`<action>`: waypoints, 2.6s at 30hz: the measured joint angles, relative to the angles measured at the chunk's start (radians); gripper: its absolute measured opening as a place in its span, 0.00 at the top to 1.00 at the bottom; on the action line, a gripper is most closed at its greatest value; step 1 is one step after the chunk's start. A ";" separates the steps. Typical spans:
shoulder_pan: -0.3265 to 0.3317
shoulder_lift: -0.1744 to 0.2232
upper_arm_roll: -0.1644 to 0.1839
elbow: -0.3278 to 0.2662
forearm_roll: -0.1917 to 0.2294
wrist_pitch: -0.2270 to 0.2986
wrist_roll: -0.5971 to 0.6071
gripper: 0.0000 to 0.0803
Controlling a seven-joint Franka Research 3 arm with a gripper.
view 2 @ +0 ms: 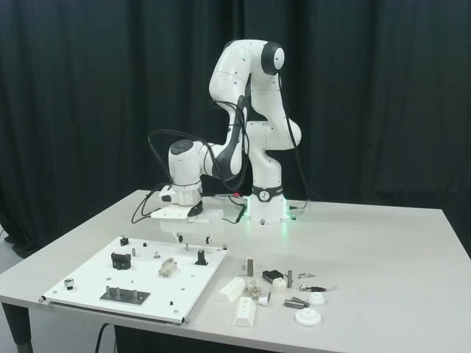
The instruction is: Remove round peg 2.
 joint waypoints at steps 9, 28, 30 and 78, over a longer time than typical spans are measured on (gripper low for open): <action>0.000 0.000 -0.003 -0.009 0.004 0.033 0.000 0.00; 0.000 0.008 -0.006 -0.026 0.008 0.097 0.000 0.00; 0.000 0.010 -0.006 -0.026 0.009 0.104 0.000 0.00; 0.001 0.054 -0.022 -0.021 0.050 0.161 -0.025 0.80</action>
